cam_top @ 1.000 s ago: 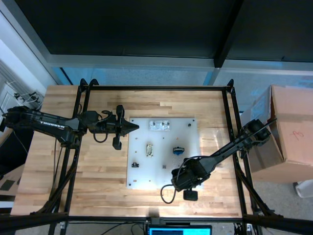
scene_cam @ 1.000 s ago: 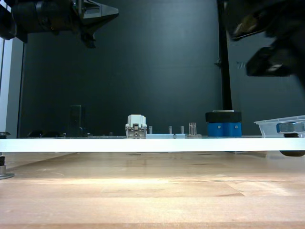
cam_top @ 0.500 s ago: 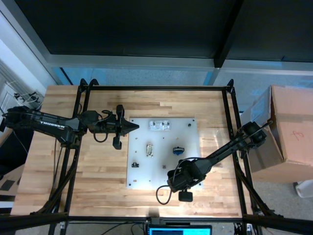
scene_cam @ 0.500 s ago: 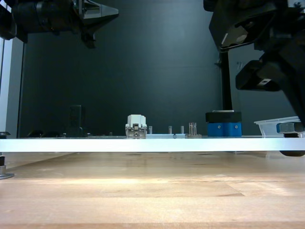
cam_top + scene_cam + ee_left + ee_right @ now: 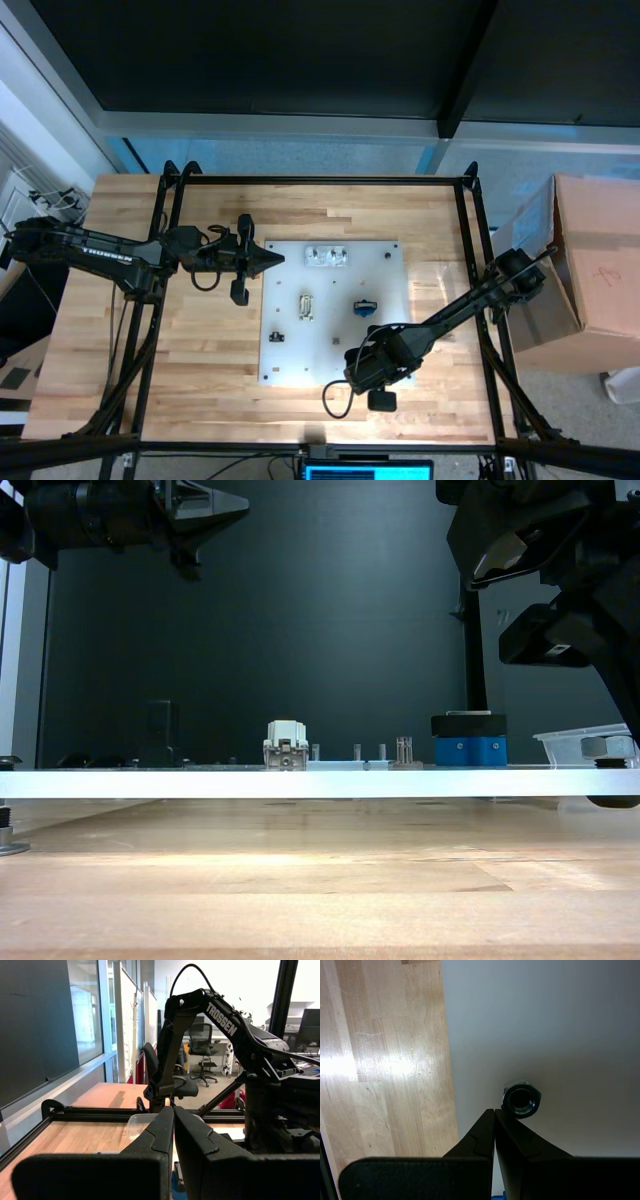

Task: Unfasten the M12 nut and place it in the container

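The small silver M12 nut (image 5: 520,1099) sits on its stud (image 5: 605,763) on the white board (image 5: 300,350); the low view shows the nut (image 5: 605,747) atop the black stud. My right gripper (image 5: 494,1111) is shut with nothing between its fingers, its tips just beside the nut and apart from it. From above, the right gripper (image 5: 364,374) hangs over the board's near right part and hides the nut. My left gripper (image 5: 272,258) is shut and held high over the board's far left edge, also seen as the left gripper (image 5: 173,1110).
A clear tray (image 5: 585,736) stands behind the stud. A blue block (image 5: 468,740), a white connector (image 5: 285,746) and small posts (image 5: 404,750) stand on the board. A black frame (image 5: 320,180) rings the table; a cardboard box (image 5: 595,270) is off to the right.
The right arm swung toward the near left over the board's near right corner and dropped lower, then eased back slightly. The nut stays on its stud. The left arm has not moved.
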